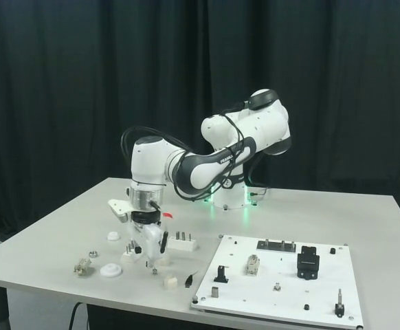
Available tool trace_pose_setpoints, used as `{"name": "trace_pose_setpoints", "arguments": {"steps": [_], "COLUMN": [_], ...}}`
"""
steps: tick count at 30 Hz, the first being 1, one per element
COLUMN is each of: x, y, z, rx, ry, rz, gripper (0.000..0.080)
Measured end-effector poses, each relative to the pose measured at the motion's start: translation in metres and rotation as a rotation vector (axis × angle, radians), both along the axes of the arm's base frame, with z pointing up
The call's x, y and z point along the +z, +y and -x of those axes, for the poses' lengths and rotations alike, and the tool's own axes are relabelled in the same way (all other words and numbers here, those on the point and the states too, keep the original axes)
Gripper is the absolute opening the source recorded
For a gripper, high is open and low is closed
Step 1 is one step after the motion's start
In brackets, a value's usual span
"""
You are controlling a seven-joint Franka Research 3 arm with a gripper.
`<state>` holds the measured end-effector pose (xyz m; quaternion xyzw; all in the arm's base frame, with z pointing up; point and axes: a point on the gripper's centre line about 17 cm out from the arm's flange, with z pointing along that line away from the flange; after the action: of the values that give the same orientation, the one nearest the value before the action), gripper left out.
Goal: Pick BNC.
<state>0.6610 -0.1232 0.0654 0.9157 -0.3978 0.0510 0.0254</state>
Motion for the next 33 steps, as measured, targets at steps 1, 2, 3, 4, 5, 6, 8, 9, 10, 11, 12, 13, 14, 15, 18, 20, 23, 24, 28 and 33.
{"name": "trace_pose_setpoints", "arguments": {"steps": [1,2,3,4,5,6,8,9,10,11,12,13,14,15,18,20,23,24,28,33], "x": [-0.001,-0.002,-0.004,-0.005,-0.007,-0.008,-0.011,-0.013,-0.014,-0.016,-0.017,-0.019,-0.02,-0.021,-0.026,-0.028,-0.033,-0.034,-0.039,-0.043], "y": [0.0,0.0,0.0,0.0,-0.001,-0.002,-0.002,-0.003,-0.003,-0.003,-0.004,-0.004,-0.004,-0.003,-0.002,-0.001,0.001,0.002,0.005,0.009], "z": [0.001,0.002,0.003,0.004,0.005,0.006,0.008,0.01,0.011,0.013,0.014,0.016,0.017,0.018,0.022,0.024,0.028,0.029,0.032,0.036], "rx": [-0.006,-0.012,-0.018,-0.024,-0.03,-0.037,-0.05,-0.057,-0.062,-0.067,-0.071,-0.075,-0.078,-0.081,-0.09,-0.094,-0.1,-0.101,-0.098,-0.083], "ry": [0.0,0.0,0.0,0.0,-0.001,-0.002,-0.001,0.0,0.0,0.001,0.001,0.002,0.002,0.002,0.003,0.005,0.007,0.008,0.014,0.023], "rz": [0.0,0.0,0.0,0.001,0.002,0.003,0.003,0.003,0.002,0.002,0.001,-0.001,-0.004,-0.007,-0.016,-0.021,-0.028,-0.031,-0.036,-0.039], "gripper": [0.08,0.08,0.08,0.08,0.08,0.08,0.08,0.08,0.08,0.08,0.08,0.08,0.08,0.08,0.08,0.08,0.08,0.08,0.08,0.08]}}
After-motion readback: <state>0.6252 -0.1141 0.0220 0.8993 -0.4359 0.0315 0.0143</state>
